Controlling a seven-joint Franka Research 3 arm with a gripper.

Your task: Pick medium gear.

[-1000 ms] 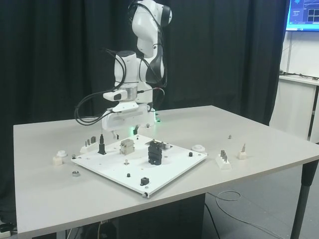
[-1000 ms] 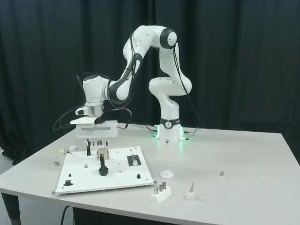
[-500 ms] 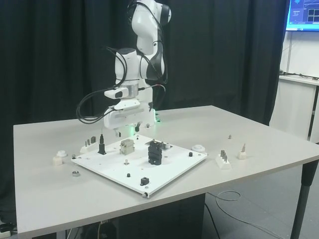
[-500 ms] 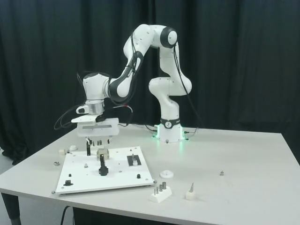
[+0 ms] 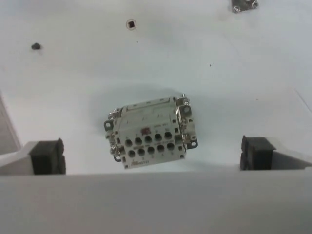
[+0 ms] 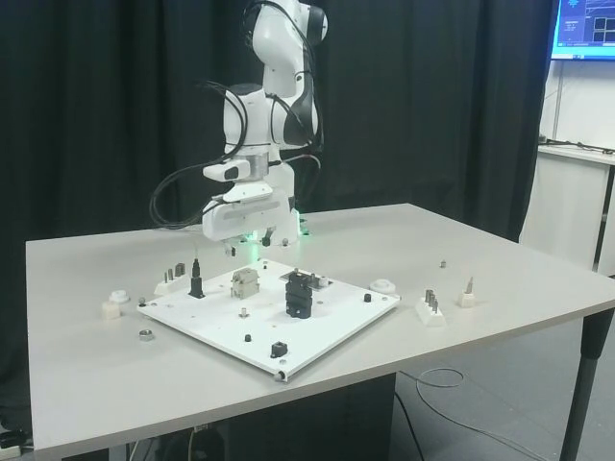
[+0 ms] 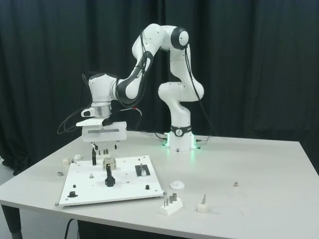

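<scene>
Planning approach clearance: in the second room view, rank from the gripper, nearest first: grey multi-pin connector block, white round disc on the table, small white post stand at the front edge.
1. Grey multi-pin connector block, on the white board just below the gripper.
2. White round disc, on the table beyond the board's edge.
3. Small white post stand, at the table's front edge.

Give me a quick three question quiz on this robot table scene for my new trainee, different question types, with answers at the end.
1. True or false: the gripper holds a gear.
2. What lies directly below the gripper on the white board?
A. connector block
B. screwdriver
C. cup
3. Fill in: the light at the arm's base glows ____.

Key:
1. False, nothing sits between its fingers.
2. A, the connector block.
3. Green.
</scene>
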